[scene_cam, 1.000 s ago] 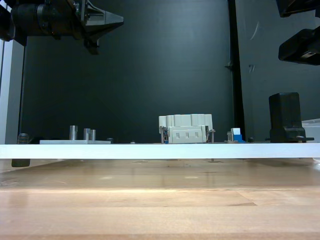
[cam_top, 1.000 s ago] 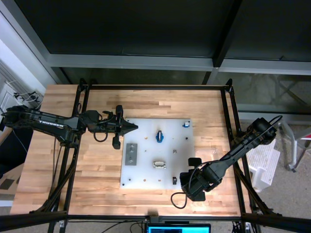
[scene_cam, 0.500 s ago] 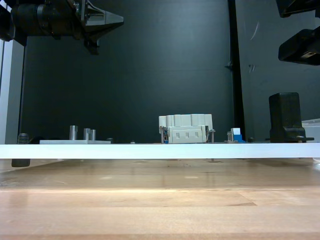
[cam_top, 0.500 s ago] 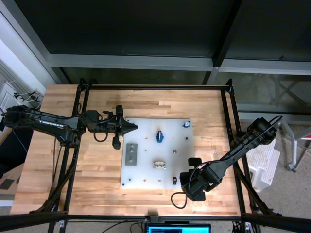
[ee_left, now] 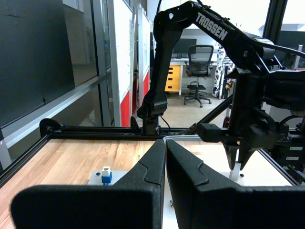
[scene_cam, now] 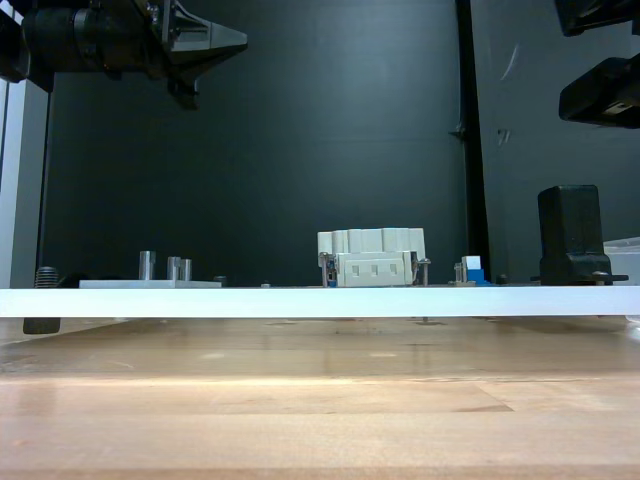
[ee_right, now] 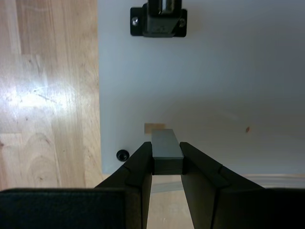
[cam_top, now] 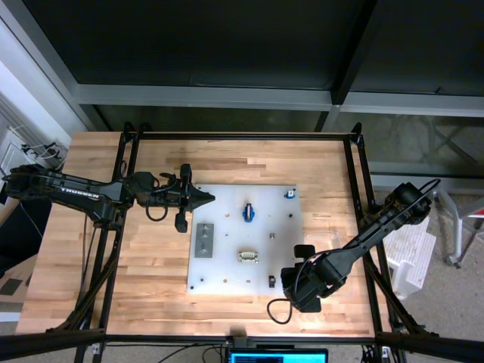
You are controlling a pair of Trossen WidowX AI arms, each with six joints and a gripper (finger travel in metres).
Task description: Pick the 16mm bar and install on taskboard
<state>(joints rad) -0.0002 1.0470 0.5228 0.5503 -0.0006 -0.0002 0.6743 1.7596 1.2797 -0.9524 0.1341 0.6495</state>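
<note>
The 16mm bar (ee_right: 166, 143), a short grey metal piece, is clamped between the fingers of my right gripper (ee_right: 167, 156). It hangs just above a small slot (ee_right: 155, 127) near the edge of the white taskboard (ee_right: 214, 71). From above, the right gripper (cam_top: 291, 281) hovers over the near right part of the taskboard (cam_top: 227, 227). My left gripper (cam_top: 209, 198) is shut on nothing and held high over the board's far left corner; it also appears high up as the left gripper (scene_cam: 235, 40) in the low view.
On the board stand a blue knob (cam_top: 248, 212), a grey metal block (cam_top: 204, 238), a white connector (cam_top: 247, 258) and a black connector (ee_right: 158, 19). A black screw (ee_right: 123, 154) sits at the board's corner. Bare wooden table (cam_top: 151, 287) surrounds the board.
The right arm has shifted only very slightly over the board's near right part. The left arm has not moved.
</note>
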